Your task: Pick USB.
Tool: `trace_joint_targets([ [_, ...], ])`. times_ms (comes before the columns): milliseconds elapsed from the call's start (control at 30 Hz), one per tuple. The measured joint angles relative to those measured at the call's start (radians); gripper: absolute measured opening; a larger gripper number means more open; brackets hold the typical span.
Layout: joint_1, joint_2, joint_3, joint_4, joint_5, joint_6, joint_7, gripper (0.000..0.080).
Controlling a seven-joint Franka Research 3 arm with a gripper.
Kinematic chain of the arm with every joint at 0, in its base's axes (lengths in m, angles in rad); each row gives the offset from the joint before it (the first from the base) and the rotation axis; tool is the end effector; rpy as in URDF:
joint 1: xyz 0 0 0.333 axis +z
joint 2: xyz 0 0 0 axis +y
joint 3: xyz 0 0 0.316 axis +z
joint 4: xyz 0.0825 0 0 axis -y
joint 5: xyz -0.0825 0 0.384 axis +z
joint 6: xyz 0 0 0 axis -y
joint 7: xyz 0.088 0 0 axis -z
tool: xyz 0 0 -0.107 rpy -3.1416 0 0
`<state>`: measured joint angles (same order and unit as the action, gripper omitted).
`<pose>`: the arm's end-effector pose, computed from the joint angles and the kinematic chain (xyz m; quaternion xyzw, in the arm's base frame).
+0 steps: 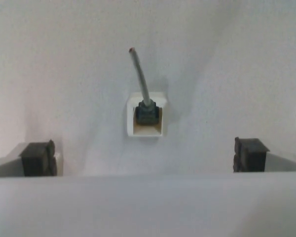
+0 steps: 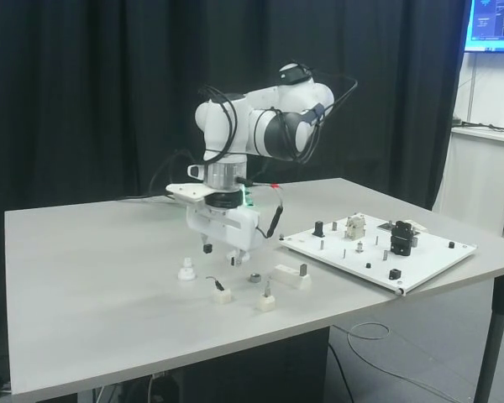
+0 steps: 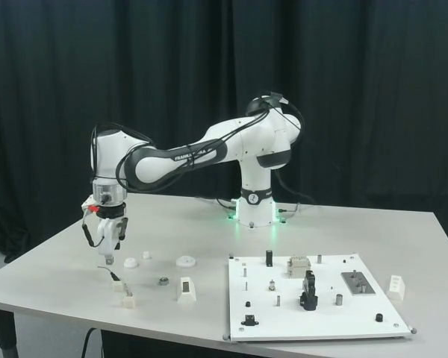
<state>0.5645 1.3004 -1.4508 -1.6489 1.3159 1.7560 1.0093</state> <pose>0.6101 -0.2782 0.2744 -0.5144 0.8572 -0.0245 0.0034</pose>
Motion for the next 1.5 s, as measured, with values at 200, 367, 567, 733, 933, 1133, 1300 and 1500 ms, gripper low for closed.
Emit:
trace_joint_targets([
  [200, 0.005, 0.0, -0.013, 0.0, -0.011, -0.015, -0.045, 0.08],
  [367, 0.009, 0.0, -0.027, 0.0, -0.015, -0.039, -0.165, 0.08],
  [567, 0.012, 0.0, -0.046, 0.001, -0.022, -0.075, -0.269, 0.08],
  [733, 0.014, 0.0, -0.063, 0.003, -0.026, -0.105, -0.354, 0.08],
  [933, 0.019, 0.0, -0.085, 0.006, -0.027, -0.136, -0.431, 0.08],
  [1133, 0.025, 0.0, -0.106, 0.01, -0.033, -0.159, -0.515, 0.08],
  [1300, 0.032, 0.0, -0.12, 0.012, -0.04, -0.167, -0.603, 0.08],
  [1500, 0.04, 0.0, -0.132, 0.012, -0.052, -0.169, -0.705, 0.08],
])
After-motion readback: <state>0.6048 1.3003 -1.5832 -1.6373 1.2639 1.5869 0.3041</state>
